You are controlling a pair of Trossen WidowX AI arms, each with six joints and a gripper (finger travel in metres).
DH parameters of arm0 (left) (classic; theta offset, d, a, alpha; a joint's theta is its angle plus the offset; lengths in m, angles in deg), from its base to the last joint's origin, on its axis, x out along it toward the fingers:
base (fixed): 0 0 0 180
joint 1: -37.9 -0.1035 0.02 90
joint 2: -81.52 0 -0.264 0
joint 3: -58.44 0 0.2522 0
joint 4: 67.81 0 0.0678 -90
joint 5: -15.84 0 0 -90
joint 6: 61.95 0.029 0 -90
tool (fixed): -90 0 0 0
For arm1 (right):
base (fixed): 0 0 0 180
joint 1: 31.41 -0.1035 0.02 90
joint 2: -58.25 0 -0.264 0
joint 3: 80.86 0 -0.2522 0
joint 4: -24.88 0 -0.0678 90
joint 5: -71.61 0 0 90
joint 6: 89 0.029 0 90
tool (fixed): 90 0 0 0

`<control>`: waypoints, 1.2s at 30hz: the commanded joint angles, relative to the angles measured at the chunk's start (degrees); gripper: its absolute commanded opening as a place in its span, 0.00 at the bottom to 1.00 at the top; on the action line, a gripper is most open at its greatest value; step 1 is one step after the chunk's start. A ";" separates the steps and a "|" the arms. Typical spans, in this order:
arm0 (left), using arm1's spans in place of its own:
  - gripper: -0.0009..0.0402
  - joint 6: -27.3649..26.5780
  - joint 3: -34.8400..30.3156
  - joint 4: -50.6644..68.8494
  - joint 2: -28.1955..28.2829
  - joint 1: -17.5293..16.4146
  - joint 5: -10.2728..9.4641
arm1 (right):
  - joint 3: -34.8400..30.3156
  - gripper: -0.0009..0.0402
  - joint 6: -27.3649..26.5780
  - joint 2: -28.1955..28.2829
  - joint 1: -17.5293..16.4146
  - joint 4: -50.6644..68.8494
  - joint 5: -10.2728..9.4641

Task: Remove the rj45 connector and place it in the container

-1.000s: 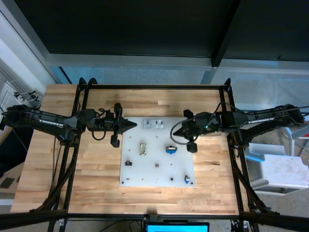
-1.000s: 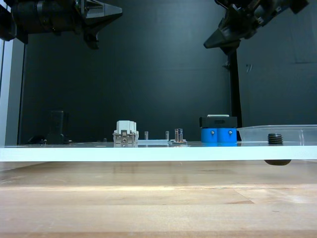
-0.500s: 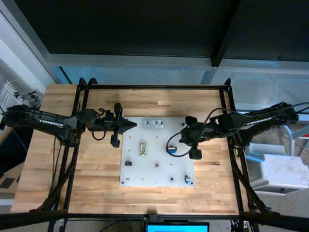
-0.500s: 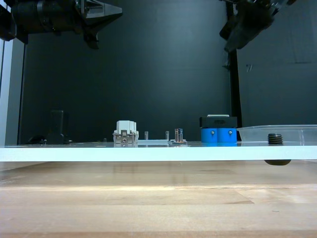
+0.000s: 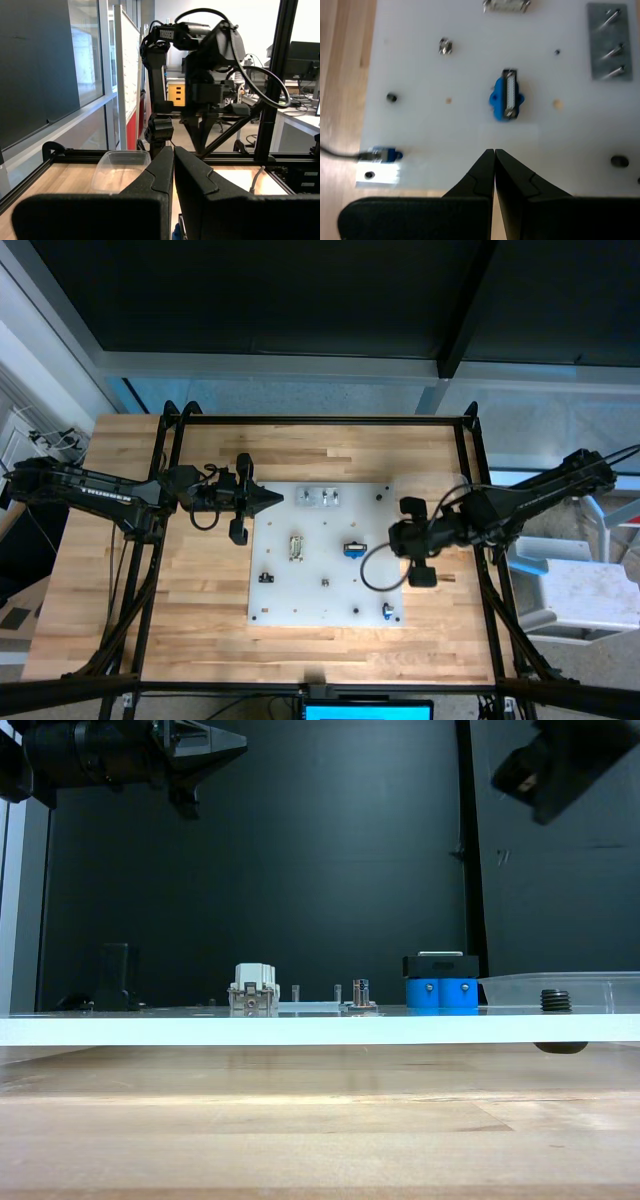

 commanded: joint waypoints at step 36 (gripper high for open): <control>0.02 0.00 -0.02 0.00 0.02 -0.02 0.00 | -5.81 0.13 20.63 14.84 -18.25 4.92 0.39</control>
